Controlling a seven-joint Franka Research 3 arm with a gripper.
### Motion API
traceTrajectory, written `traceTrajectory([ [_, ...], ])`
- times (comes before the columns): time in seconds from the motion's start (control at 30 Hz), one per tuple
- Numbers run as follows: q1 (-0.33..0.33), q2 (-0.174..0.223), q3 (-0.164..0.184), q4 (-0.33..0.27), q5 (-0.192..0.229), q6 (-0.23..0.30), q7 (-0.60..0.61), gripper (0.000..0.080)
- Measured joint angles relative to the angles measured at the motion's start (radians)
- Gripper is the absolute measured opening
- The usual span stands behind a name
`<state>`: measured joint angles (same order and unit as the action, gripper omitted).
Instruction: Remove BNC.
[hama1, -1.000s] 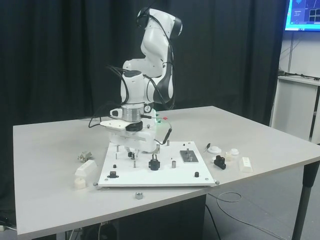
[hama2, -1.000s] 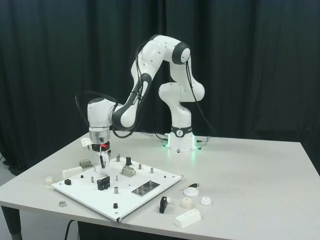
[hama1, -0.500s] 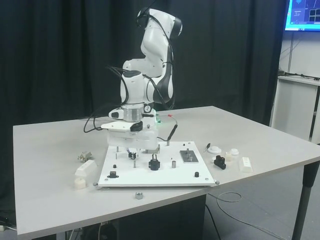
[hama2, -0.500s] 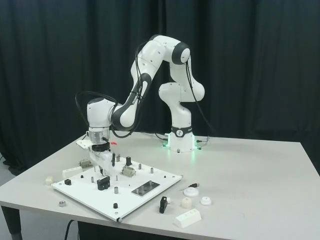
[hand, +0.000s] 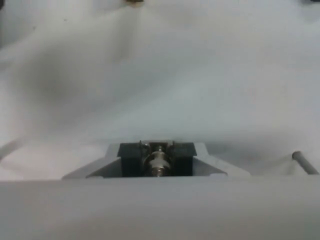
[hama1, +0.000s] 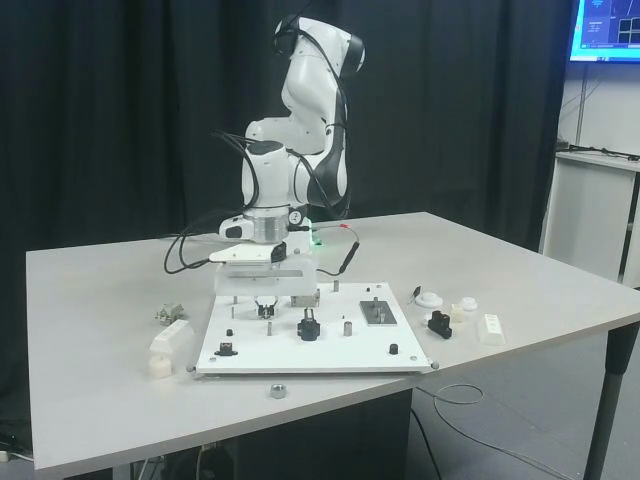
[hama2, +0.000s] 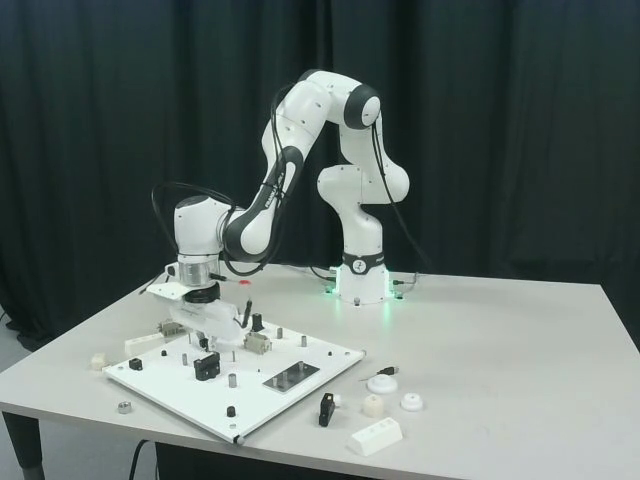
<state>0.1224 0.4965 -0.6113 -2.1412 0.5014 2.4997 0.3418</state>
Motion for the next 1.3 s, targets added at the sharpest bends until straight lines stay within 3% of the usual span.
traceTrajectory([
  [0.53, 0.002, 0.0, 0.0, 0.0, -0.025, 0.0, -0.202, 0.0125],
  [1.3, 0.015, -0.002, 0.0, -0.001, -0.087, 0.001, -0.608, 0.0125],
])
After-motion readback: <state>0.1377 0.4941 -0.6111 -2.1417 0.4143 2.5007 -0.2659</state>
